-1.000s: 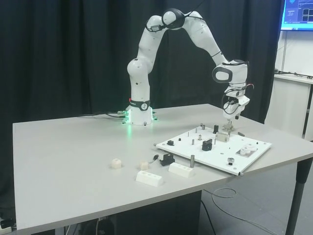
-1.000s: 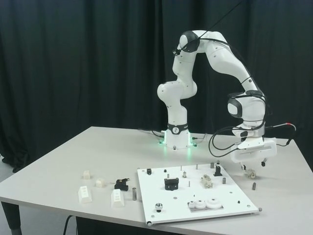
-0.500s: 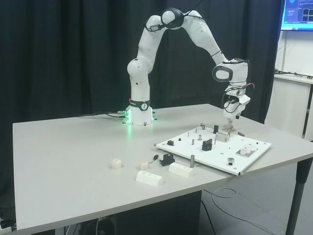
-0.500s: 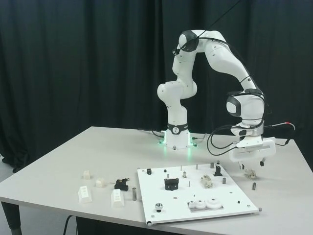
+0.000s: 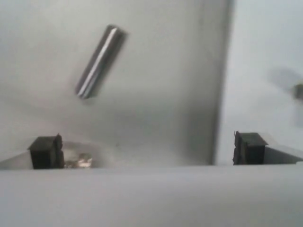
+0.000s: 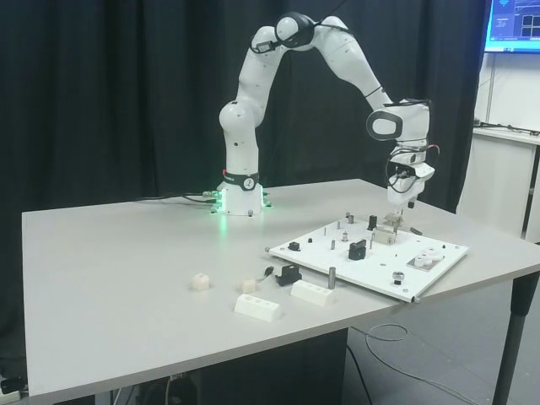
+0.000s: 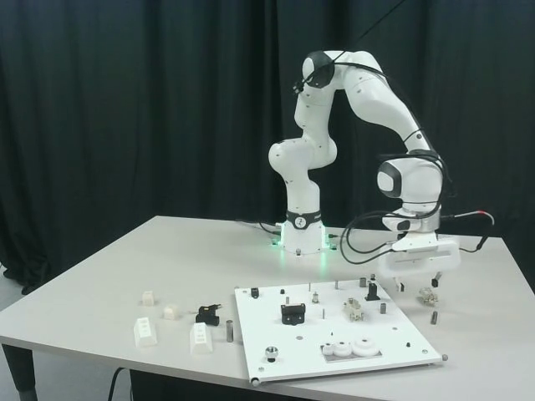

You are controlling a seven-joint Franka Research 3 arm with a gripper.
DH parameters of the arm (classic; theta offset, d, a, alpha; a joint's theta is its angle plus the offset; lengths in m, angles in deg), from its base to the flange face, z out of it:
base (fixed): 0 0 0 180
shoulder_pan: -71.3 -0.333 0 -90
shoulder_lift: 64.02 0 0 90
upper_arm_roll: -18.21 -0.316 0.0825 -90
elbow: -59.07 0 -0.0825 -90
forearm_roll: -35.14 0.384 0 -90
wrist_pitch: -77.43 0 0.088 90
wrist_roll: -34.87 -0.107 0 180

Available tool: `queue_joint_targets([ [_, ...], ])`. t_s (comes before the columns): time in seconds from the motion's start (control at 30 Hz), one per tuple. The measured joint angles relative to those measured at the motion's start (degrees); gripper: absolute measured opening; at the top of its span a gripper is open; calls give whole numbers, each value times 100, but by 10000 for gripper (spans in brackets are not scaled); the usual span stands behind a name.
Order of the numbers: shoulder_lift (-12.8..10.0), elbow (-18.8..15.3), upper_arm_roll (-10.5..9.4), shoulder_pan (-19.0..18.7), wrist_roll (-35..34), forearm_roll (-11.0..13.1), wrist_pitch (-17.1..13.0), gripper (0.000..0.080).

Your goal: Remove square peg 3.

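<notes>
Grey metal peg (image 5: 100, 61) on table, ahead of open jaws

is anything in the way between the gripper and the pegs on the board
Nothing visible is. The gripper hangs open and empty over the white board's edge. A metal cylinder lies off the board on the table. I cannot tell which peg is square peg 3.

Peg (image 5: 99, 61) lies on table (image 5: 156, 71) (seemingly beside board (image 5: 265, 56)).
</notes>
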Motion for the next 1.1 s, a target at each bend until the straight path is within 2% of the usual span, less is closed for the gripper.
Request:
queue_joint_targets([
  [0.33,-22,22,327,120,472,0,0,800],
  [0.67,-90,23,344,372,711,22,0,800],
  [1.1,-266,23,333,430,745,57,-44,800],
])
